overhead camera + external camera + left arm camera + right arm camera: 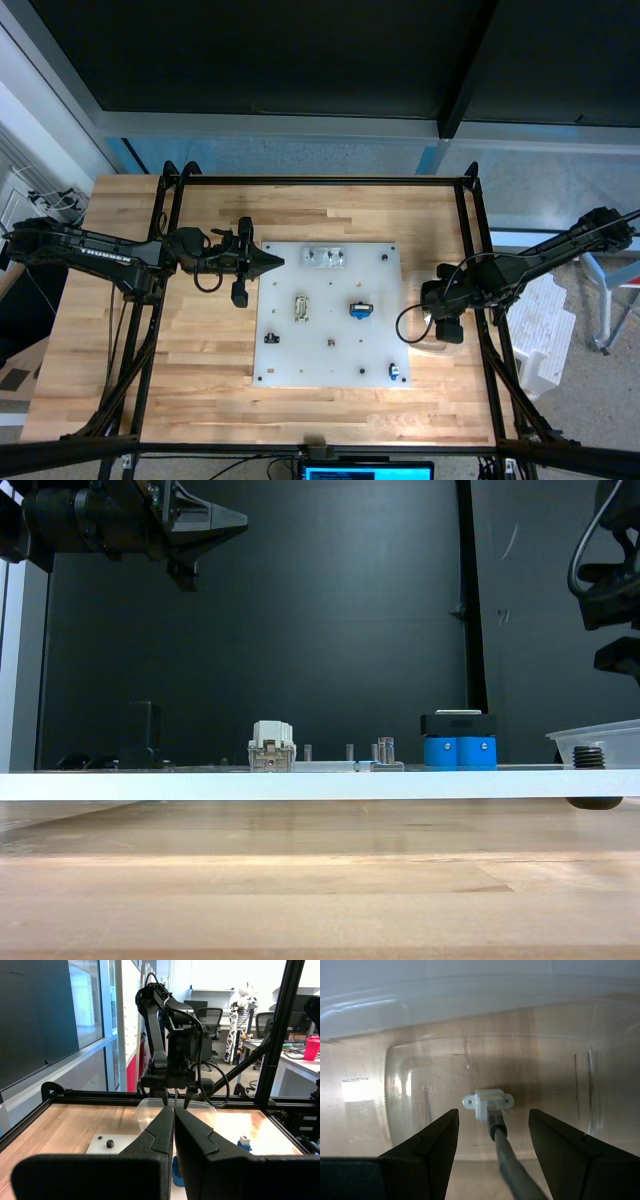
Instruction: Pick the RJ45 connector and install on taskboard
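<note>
RJ45 connector point(487, 1101) in tray point(395, 1080), right gripper point(493, 1114) fingers spread above, left gripper point(174, 1110) fingers together by taskboard point(300, 350)

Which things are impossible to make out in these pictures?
High view: the RJ45 connector is hidden under the open right claw, above the clear tray.
High view: the taskboard fittings are too small to tell which receives the connector.
Low view: the right claw is cut by the edge.
Left wrist view: the shut left claw, above the taskboard's left edge, covers most of it.
</note>
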### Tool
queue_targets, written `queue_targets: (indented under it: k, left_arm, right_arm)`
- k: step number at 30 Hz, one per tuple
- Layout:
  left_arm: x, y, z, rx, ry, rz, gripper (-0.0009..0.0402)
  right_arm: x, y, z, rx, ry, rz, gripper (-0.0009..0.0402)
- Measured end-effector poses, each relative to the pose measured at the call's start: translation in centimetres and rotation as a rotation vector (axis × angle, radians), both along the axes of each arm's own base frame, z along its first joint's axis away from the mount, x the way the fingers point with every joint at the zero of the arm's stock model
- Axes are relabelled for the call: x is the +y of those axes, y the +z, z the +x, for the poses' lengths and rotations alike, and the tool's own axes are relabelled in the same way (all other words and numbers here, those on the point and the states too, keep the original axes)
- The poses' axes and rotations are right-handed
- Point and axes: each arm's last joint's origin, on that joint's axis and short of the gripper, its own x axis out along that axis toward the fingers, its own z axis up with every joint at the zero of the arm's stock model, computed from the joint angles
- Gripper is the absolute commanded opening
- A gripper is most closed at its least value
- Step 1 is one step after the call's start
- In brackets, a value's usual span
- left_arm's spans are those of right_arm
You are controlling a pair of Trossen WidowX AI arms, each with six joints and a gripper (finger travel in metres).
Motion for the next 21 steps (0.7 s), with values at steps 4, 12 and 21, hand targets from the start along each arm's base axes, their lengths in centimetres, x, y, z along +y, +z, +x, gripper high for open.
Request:
queue_targets:
  k: [4, 12, 21]
  left_arm:
    - [0.00, -0.01, 0.00, 0.000, 0.000, 0.000, 0.0000]
    - [0.00, -0.01, 0.00, 0.000, 0.000, 0.000, 0.0000]
    - [0.00, 0.00, 0.00, 0.000, 0.000, 0.000, 0.0000]
  right_arm:
    - [0.02, -0.11, 0.06, -0.003, 0.000, 0.001, 0.0194]
    - [0.00, -0.17, 0.02, -0.001, -0.001, -0.004, 0.0160]
    - [0.01, -0.17, 0.01, 0.001, -0.001, 0.000, 0.0102]
